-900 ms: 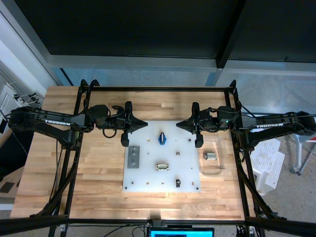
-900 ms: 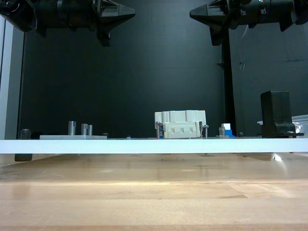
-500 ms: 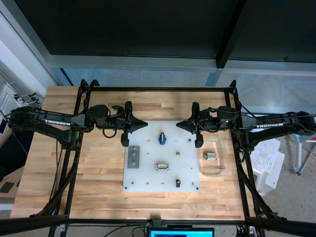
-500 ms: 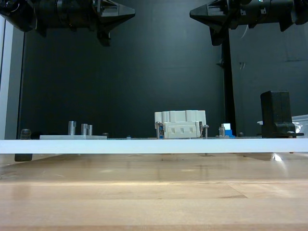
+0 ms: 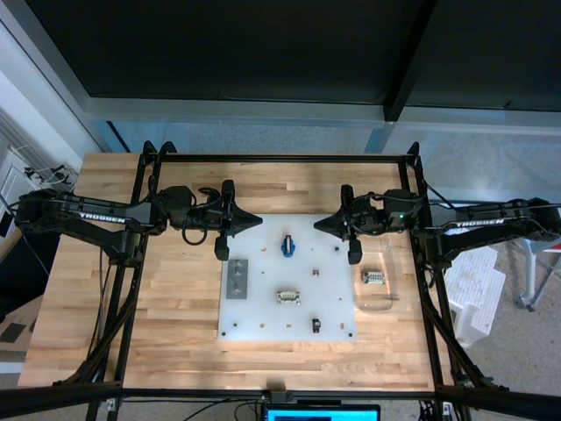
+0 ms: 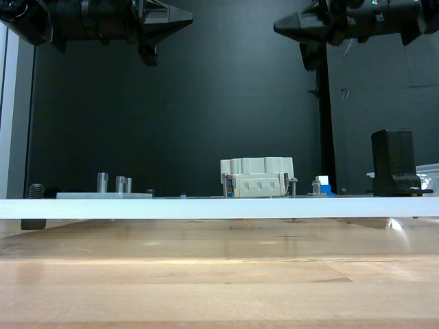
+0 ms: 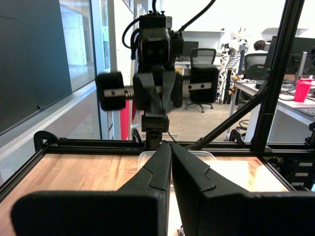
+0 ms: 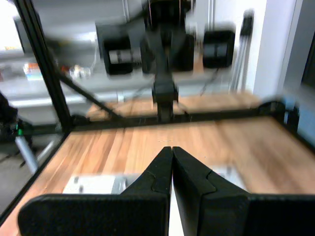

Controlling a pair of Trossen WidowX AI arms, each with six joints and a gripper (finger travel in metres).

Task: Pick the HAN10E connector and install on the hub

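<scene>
Hub [image 5: 288,298] on board [image 5: 263,320], connector [image 5: 373,278] beside it, left end effector [image 5: 259,220], right end effector [image 5: 316,223] above

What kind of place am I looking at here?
Probably a robotics lab in an open office: a left arm and right arm, jaws shut, hang above a white board on a wooden table; an office chair stands behind.

The left arm [image 5: 88,217] and right arm [image 5: 478,224] stretch inward, held high and roughly level. The left hand [image 5: 256,219] and right hand [image 5: 319,224] point at each other (tips well apart), each with its fingers pressed flat together.
</scene>
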